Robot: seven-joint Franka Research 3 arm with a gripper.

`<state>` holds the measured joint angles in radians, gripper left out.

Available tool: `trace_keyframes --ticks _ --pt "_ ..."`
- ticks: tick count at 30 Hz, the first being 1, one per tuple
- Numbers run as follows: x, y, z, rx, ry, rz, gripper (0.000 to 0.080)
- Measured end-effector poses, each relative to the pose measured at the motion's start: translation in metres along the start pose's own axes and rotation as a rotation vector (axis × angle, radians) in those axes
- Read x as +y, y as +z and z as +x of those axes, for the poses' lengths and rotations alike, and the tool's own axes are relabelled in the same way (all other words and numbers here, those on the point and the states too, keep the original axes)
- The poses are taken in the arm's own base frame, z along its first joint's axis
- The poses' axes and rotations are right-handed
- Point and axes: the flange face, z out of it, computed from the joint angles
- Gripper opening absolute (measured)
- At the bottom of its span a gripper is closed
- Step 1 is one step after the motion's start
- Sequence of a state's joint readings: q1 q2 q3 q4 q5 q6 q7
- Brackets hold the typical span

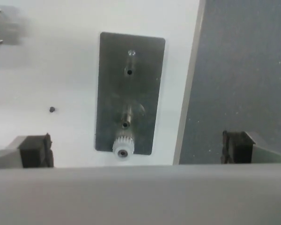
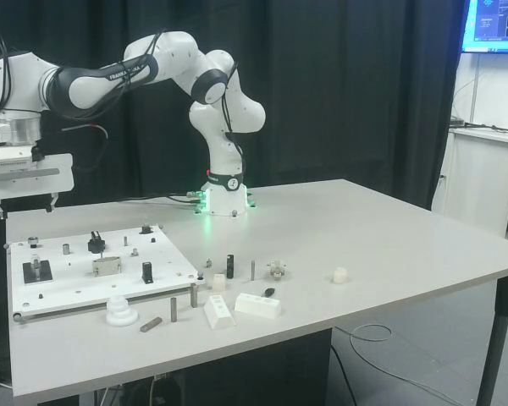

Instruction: Remove small gear.

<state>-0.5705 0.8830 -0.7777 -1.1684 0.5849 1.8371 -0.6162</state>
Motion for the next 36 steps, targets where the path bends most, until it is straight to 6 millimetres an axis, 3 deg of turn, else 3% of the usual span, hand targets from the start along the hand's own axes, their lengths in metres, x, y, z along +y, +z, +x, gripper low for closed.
trace_keyframes --ticks 16,36 --pt "-0.002 0.002 0.002 0.010 0.119 0.002 0.0803" --pt "0.001 0.014 0.002 0.009 0.024 -0.015 0.0803"
